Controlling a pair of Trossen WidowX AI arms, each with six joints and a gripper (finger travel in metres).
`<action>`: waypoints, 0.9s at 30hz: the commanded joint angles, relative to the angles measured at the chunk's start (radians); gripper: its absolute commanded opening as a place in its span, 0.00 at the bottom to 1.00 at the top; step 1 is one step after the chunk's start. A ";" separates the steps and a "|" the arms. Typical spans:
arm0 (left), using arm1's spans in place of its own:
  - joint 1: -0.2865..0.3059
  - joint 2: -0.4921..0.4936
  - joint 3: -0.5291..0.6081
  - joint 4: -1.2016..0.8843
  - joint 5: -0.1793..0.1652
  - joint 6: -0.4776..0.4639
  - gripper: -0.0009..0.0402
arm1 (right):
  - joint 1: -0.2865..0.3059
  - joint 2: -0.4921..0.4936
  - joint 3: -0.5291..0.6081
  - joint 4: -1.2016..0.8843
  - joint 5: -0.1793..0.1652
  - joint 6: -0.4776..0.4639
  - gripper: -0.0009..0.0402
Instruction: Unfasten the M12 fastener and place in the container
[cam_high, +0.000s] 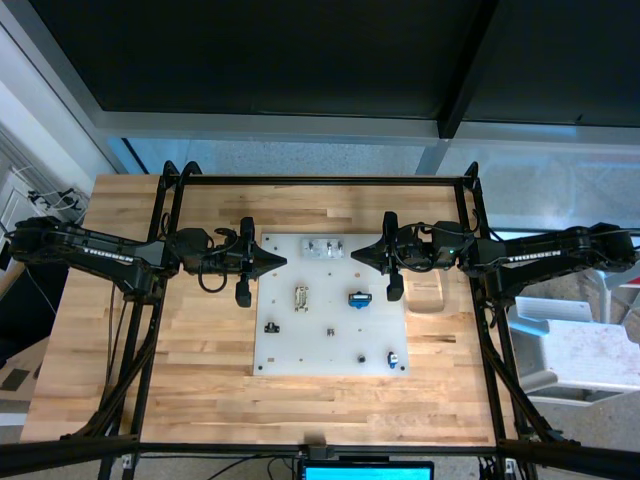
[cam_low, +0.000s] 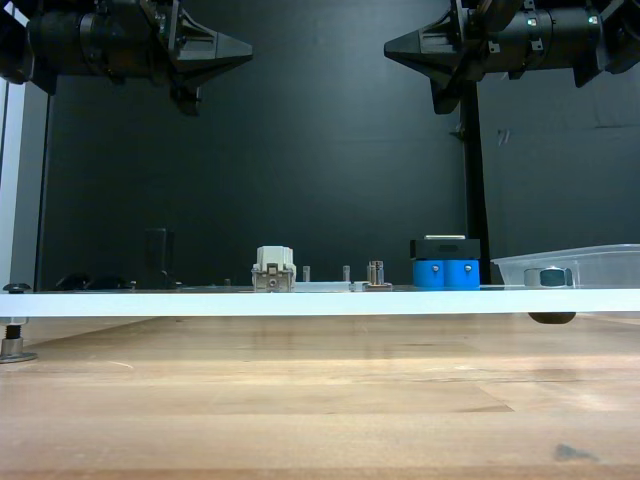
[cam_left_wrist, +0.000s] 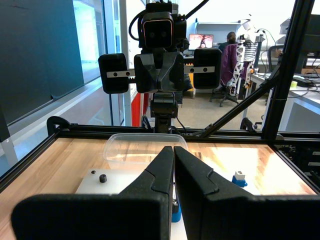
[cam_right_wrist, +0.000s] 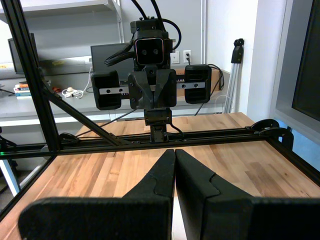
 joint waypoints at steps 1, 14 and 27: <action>0.000 0.000 0.000 0.001 0.000 0.000 0.02 | 0.000 0.000 0.000 0.000 -0.001 0.000 0.02; 0.000 0.000 0.000 0.001 0.000 0.000 0.02 | 0.000 0.000 0.000 0.000 -0.003 -0.001 0.02; 0.000 0.000 0.000 0.001 0.000 0.000 0.02 | 0.045 0.056 0.257 -0.657 -0.005 0.008 0.02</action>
